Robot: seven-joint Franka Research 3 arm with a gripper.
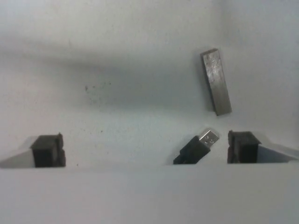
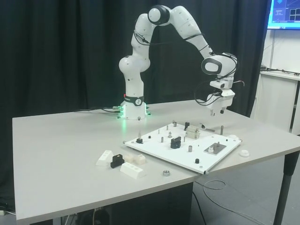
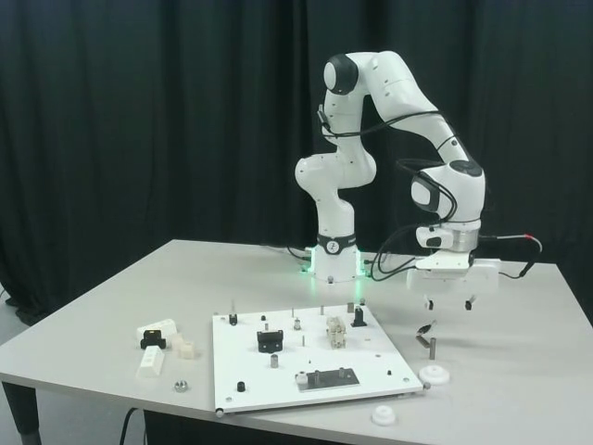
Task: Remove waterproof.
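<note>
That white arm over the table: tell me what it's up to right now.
The white arm holds its tool open and empty above the grey table, beside the white board of small fittings rather than over it. Below the tool lie a USB plug and a small metal bar, both untouched. Nothing has been removed from the board yet as far as can be seen.

I see a black USB plug with a metal tip [image 1: 198, 147] lying on the grey table [image 1: 117, 93], near a grey metal bar [image 1: 216, 81]. On my room views, small white blocks [image 2: 119, 161] sit beside the white assembly board [image 2: 154, 147].
</note>
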